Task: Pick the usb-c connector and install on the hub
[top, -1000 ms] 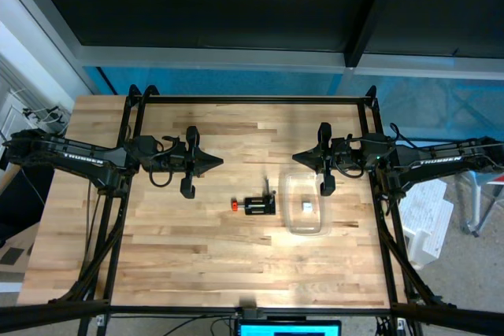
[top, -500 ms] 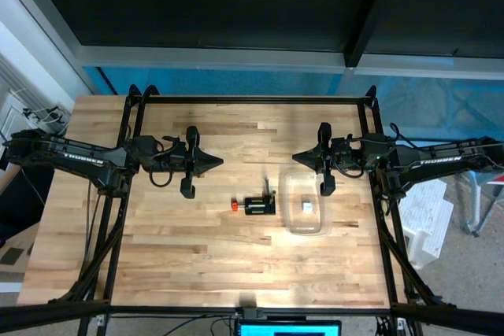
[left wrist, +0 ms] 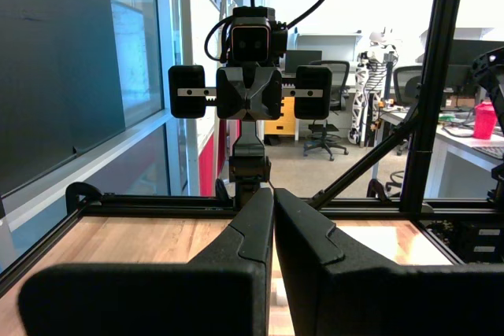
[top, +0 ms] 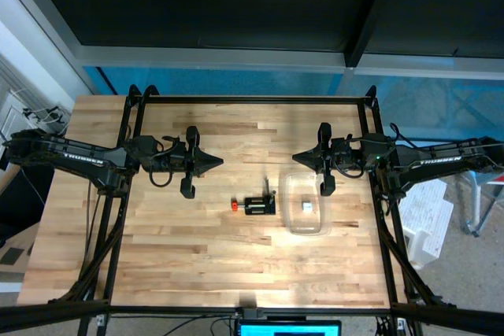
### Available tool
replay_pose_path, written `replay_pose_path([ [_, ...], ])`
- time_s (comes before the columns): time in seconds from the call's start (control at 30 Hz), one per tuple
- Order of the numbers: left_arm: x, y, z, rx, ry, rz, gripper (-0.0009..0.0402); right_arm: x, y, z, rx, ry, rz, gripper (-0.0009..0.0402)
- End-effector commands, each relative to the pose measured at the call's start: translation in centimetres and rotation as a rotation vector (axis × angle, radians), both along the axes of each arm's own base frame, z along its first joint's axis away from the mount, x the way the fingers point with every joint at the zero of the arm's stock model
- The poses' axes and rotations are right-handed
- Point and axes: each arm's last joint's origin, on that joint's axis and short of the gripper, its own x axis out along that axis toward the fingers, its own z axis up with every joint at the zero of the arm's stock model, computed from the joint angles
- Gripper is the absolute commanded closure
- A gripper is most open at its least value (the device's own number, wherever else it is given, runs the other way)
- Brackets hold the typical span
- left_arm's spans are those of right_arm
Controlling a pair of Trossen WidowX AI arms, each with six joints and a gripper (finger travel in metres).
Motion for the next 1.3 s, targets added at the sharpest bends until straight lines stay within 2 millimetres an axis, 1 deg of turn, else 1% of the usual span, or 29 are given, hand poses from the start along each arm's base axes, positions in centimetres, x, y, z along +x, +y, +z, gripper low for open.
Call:
replay_pose_path([
  [0.03,0.01,0.01,0.01,0.0,0.0,0.0,0.0393,0.0,0.01,-0.03,0.0,0.004,0.0,0.0393],
  [0.33,0.01,0.01,0.01,0.0,0.0,0.0,0.0393,0.0,0.01,-0.31,0.0,0.033,0.0,0.0393],
  [1.3,0.01,0.0,0.01,0.0,0.0,0.0,0.0393,0.0,0.0,-0.31,-0.001,0.034,0.0,0.0393],
])
